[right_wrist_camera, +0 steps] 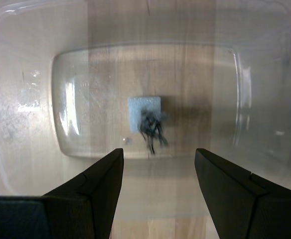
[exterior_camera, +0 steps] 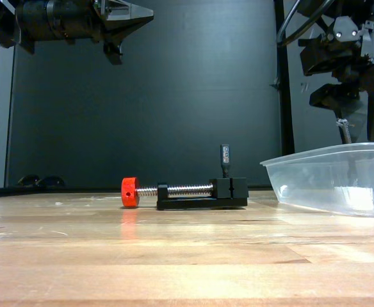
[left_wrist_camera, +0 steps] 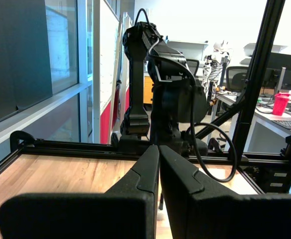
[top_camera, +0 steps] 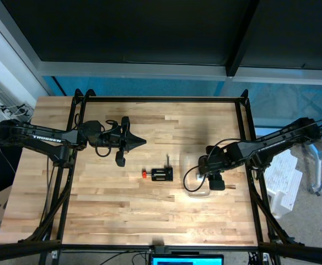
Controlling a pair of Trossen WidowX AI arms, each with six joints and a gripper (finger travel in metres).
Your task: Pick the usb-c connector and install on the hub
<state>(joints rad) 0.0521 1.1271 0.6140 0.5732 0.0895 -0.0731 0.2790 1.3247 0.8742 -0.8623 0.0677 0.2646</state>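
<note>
Inside the clear plastic tray [right_wrist_camera: 16, 99] on the right of the pale wooden table [top_camera: 122, 210], the dark usb-c connector [right_wrist_camera: 152, 128] rests free on a small pale-blue foam square [right_wrist_camera: 143, 107], probably propped there so it can be taken from above. The right gripper [right_wrist_camera: 159, 154] hangs over it with its jaws spread wide and touching nothing, well placed to descend. At mid-table a small black screw vise with a red knob [exterior_camera: 200, 195] clamps a slim dark upright piece [exterior_camera: 225, 157], likely the hub, held steady for insertion. The left gripper [left_wrist_camera: 159, 149] hovers high on the left, jaws pressed together on nothing, well apart from the work.
</note>
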